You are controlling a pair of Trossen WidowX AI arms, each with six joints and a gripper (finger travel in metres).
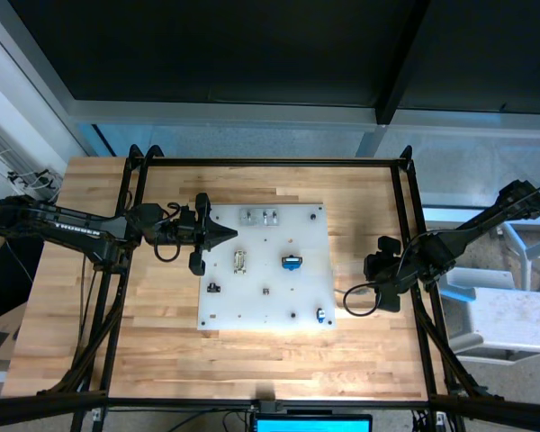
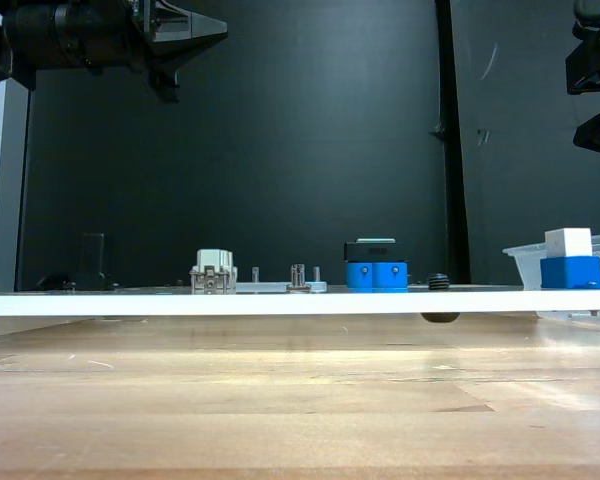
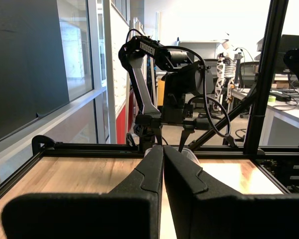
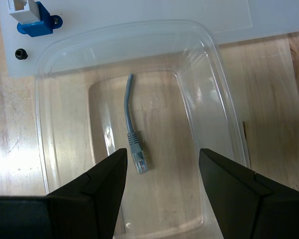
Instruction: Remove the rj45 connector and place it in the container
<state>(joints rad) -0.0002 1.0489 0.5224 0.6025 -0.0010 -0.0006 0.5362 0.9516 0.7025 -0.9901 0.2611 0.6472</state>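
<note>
- The left hand (image 1: pixel 227 234) is black, its fingers pressed together, over the left edge of the white board (image 1: pixel 261 310).
- The right hand (image 4: pixel 162 162) is black, its fingers spread above the container (image 4: pixel 212 79), which is clear and colourless.
- The rj45 connector (image 4: pixel 138 158) has a grey cable and a see-through plug, and lies in the container.
- The counter (image 1: pixel 162 351) is pale wood in plank stripes.
- On the board stand a blue block with white cap (image 4: pixel 31 19), a blue connector with black top (image 2: pixel 376 270) and a silver-grey connector (image 1: pixel 240 262).
- The frame (image 1: pixel 270 162) is black.
</note>
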